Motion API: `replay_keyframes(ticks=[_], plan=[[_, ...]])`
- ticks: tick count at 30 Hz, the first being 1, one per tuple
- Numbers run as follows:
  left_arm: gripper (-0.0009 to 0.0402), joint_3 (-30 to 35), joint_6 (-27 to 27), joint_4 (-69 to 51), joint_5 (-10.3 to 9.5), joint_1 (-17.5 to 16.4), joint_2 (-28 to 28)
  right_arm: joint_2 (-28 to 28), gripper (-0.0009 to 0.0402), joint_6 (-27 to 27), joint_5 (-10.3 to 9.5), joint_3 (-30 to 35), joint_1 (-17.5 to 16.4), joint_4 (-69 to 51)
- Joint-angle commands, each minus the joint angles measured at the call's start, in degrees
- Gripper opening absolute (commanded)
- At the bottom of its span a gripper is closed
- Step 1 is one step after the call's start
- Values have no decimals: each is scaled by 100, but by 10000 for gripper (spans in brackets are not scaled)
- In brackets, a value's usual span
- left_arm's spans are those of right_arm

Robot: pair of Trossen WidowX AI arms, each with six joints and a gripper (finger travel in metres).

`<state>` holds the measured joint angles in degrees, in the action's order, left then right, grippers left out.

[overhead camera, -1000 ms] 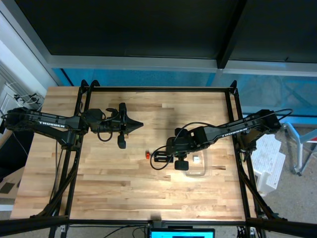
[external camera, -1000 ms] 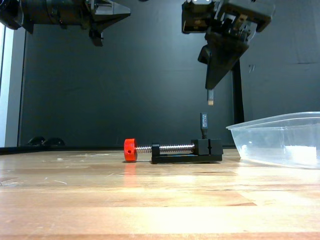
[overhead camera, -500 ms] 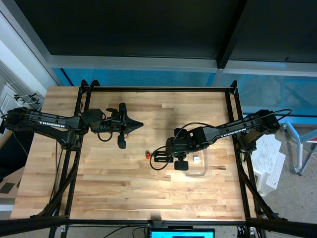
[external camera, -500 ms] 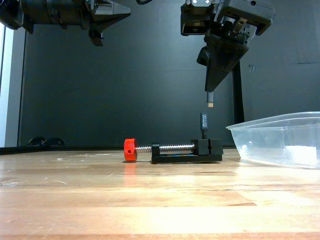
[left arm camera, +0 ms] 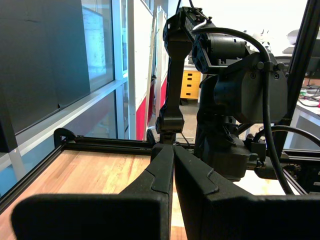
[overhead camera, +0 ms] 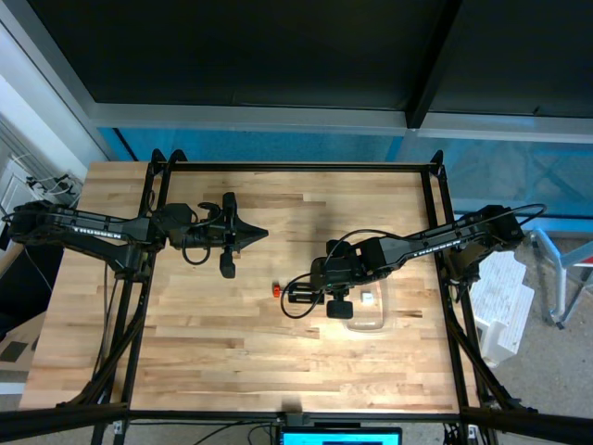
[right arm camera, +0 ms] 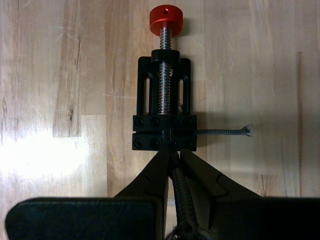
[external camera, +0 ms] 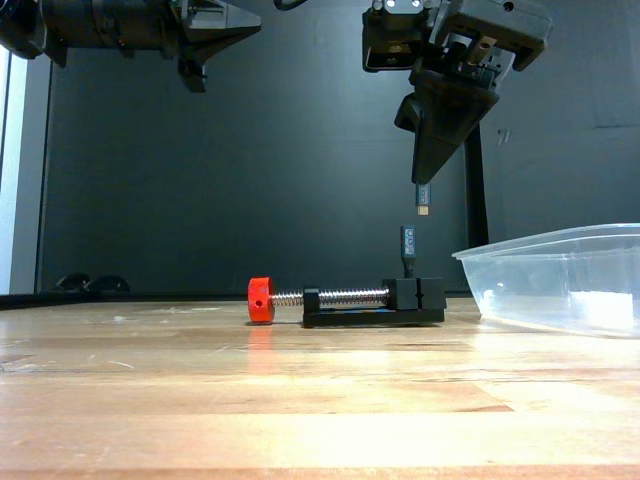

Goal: Pick the usb-c connector and install on the hub

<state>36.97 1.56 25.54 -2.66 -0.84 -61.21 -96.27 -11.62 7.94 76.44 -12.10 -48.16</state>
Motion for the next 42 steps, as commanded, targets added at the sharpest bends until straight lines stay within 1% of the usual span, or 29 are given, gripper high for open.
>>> replay_keyframes(ticks=[1, 30, 42], plan=[[0, 0, -2, 2, 2, -2, 0, 4, 0, 4, 0, -2, -2, 2], [0, 0, -2, 2, 2, 0, 0, 4, 0, 11, 0, -28, -2, 2], [0, 0, -2, 2, 2, 0, 0, 4, 0, 11, 0, -181, -2, 109]])
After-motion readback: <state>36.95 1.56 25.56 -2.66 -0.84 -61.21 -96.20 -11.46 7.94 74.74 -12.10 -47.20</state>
